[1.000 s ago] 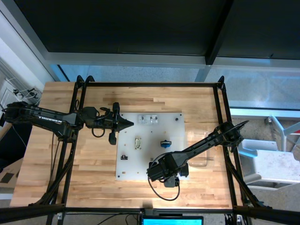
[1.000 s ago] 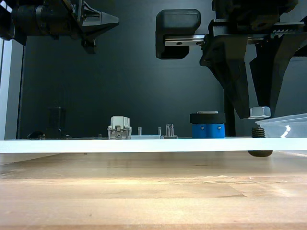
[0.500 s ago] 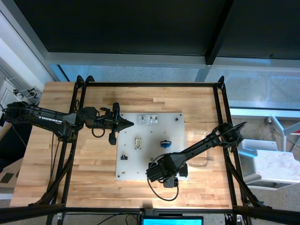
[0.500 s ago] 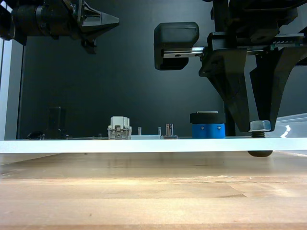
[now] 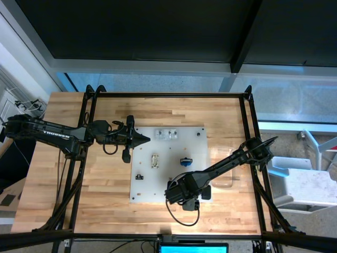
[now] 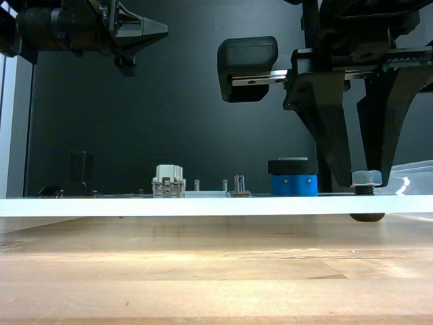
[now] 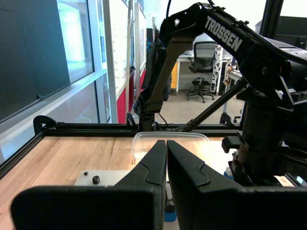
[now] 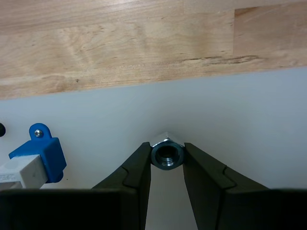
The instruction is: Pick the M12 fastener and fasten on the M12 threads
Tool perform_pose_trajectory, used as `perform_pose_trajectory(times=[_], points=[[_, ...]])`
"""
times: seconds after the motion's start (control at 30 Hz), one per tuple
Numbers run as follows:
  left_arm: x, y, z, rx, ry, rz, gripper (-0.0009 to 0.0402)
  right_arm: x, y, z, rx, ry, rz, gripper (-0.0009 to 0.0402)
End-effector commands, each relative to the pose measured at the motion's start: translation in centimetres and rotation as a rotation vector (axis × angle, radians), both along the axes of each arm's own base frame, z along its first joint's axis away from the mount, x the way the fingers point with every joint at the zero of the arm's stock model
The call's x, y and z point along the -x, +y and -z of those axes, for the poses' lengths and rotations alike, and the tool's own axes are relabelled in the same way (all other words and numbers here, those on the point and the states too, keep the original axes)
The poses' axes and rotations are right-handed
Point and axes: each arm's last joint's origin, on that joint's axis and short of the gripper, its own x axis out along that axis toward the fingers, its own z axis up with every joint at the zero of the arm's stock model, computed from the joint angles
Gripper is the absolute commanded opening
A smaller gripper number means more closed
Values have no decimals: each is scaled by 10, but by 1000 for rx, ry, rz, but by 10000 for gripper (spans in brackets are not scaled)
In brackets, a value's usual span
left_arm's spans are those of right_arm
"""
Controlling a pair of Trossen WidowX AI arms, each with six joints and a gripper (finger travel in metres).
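The small silver nut (image 8: pixel 167 156) is pinched between the fingertips of my right gripper (image 8: pixel 167 151), which is shut on it. In the low view the nut (image 6: pixel 366 178) sits on top of the black ribbed stud (image 6: pixel 366 189), and a few ribs show beneath it. My right gripper (image 6: pixel 360 172) points straight down over the stud. From above, the right gripper (image 5: pixel 194 198) stands at the white board's (image 5: pixel 158 184) near right edge and hides both nut and stud. My left gripper (image 5: pixel 146 139) is shut on nothing, hovering high at the board's far left edge.
A clear tray (image 5: pixel 231 184) lies right of the board, just behind the stud. A blue connector (image 6: pixel 293 184) stands left of the right gripper, a grey connector (image 6: pixel 168 183) mid-board, and small posts (image 5: pixel 166 134) at the far edge. Bare wood lies in front.
My right gripper has come down with the nut, from a small gap above the stud to resting on its top. The left arm has not moved.
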Motion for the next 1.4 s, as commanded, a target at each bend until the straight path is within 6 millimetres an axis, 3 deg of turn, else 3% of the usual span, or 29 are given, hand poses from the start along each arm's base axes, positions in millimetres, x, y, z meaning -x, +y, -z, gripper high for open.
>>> perform_pose_trajectory(times=[0.03, 0.23, 1.03, 1.4], points=[[0, 0, 0, 0, 0, 0, 0, 0, 0, 1, 2, 1, 0, 35], [0, 0, 0, 0, 0, 0, 0, -1, 1, 1, -6, -4, 75, 35], [0, 0, 0, 0, 0, 0, 0, -1, 1, 1, -51, 34, 982, 35], [0, 0, 0, 0, 0, 0, 0, -1, 0, 1, -61, 51, 1305, 35]])
